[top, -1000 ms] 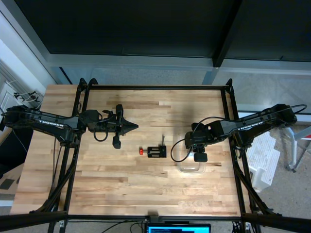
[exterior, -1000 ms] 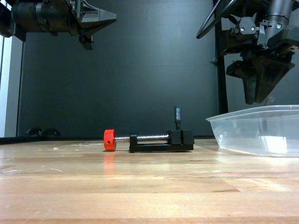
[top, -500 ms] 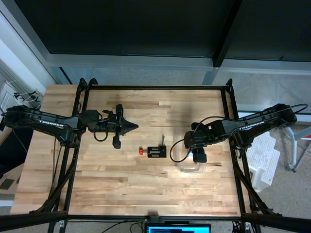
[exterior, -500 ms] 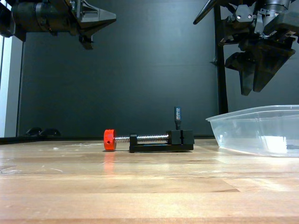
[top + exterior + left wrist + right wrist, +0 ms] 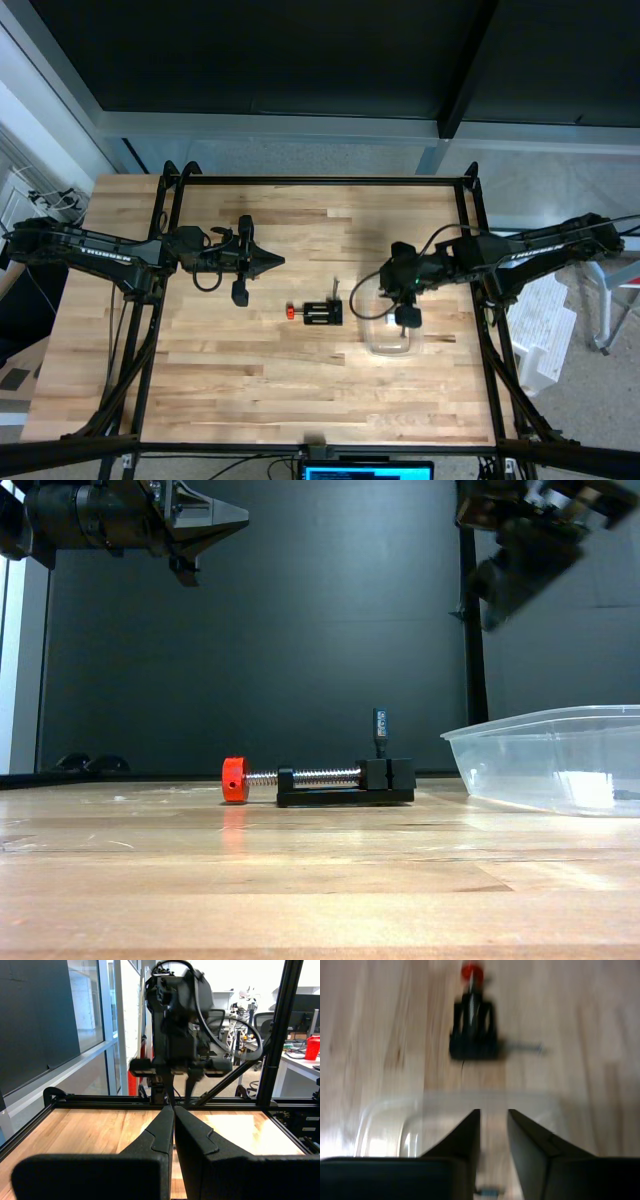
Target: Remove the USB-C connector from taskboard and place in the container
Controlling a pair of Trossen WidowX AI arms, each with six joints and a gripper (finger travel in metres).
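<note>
Right gripper (image 5: 494, 1112) higher; left gripper (image 5: 277, 262) aloft

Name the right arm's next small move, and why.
Probably lift the right gripper clear and park it. It hangs open and empty above the container, where a small dark sliver, seemingly the USB-C connector, lies. The left gripper is shut, raised left of the taskboard.

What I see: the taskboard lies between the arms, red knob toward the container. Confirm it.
No. The taskboard does lie between the arms, but its red knob points away from the container, toward the left arm; the high view shows it. The left end effector hovers shut over the left of the table, the right end effector open above the container.
</note>
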